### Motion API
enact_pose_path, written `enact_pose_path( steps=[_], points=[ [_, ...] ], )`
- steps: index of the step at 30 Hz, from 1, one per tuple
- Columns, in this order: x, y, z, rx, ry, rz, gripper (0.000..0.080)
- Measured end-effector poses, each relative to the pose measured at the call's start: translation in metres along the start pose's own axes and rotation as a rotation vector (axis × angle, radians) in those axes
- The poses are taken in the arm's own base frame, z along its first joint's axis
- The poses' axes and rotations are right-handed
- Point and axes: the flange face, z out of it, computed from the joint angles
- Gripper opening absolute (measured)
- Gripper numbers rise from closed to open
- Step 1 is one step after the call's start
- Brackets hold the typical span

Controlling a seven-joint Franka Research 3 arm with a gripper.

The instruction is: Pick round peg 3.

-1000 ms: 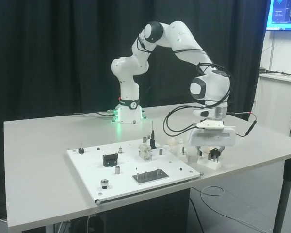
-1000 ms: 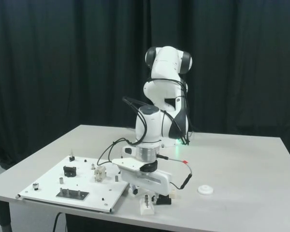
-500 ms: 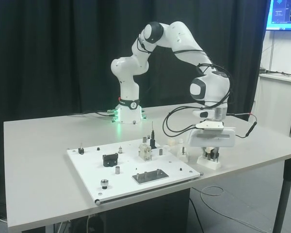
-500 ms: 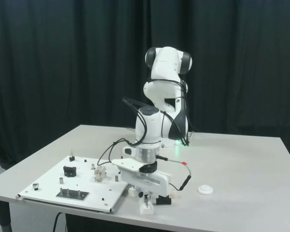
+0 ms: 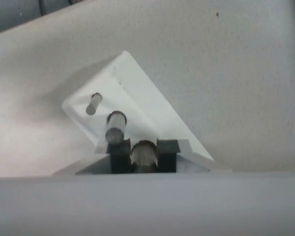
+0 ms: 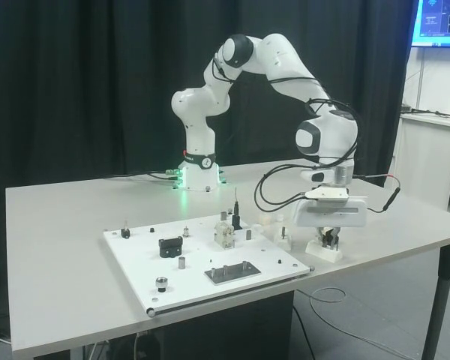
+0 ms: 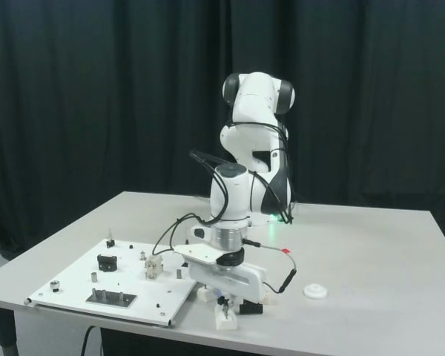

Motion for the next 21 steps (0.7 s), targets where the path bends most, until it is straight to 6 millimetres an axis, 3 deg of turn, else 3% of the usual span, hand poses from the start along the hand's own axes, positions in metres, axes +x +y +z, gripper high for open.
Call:
enact_pose_path(
  steps=[21],
  points=[
    [-0.001,-0.005,-0.022,-0.007,-0.014,0.000,0.0106]
  ],
)
